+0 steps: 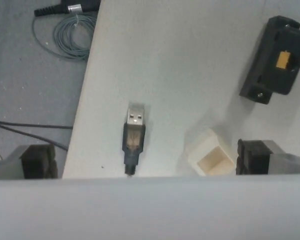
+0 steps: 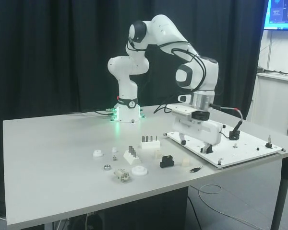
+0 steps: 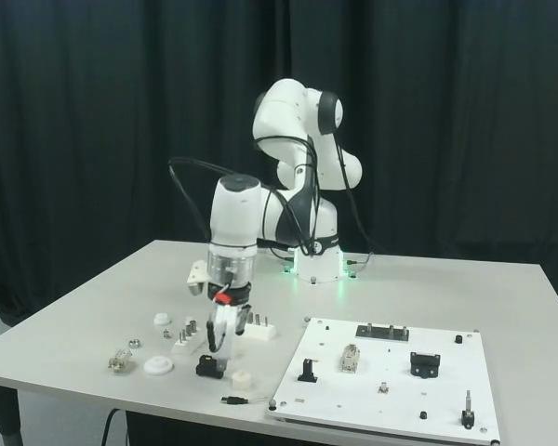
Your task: Pick USB.
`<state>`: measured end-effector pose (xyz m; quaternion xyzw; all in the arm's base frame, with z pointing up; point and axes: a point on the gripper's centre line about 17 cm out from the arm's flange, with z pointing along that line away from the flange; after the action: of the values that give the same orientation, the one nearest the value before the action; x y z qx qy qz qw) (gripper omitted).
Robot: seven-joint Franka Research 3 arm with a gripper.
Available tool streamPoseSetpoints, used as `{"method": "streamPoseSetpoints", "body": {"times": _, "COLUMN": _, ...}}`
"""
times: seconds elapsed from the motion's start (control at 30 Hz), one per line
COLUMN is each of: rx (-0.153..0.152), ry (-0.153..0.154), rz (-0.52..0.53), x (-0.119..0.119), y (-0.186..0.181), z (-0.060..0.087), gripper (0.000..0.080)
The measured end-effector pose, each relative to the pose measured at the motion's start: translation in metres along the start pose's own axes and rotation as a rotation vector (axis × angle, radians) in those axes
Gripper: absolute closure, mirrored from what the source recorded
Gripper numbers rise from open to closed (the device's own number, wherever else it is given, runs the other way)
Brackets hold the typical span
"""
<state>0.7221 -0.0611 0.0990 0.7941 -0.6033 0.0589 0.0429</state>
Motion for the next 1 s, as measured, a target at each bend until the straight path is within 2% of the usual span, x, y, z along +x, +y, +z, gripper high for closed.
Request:
{"method": "streamPoseSetpoints", "body": {"times": 0.57, "rx": -0.002, "ry": -0.055, "rz": 0.069, "x": -0.004, "y": -0.011, "z": 0.035, "gripper": 0.0003}}
{"method": "streamPoseSetpoints", "body": {"times": 1.0, "rx": -0.012, "ry": -0.078, "rz": 0.065, "x": -0.017, "y": -0.018, "z": 0.047, "gripper": 0.0003}}
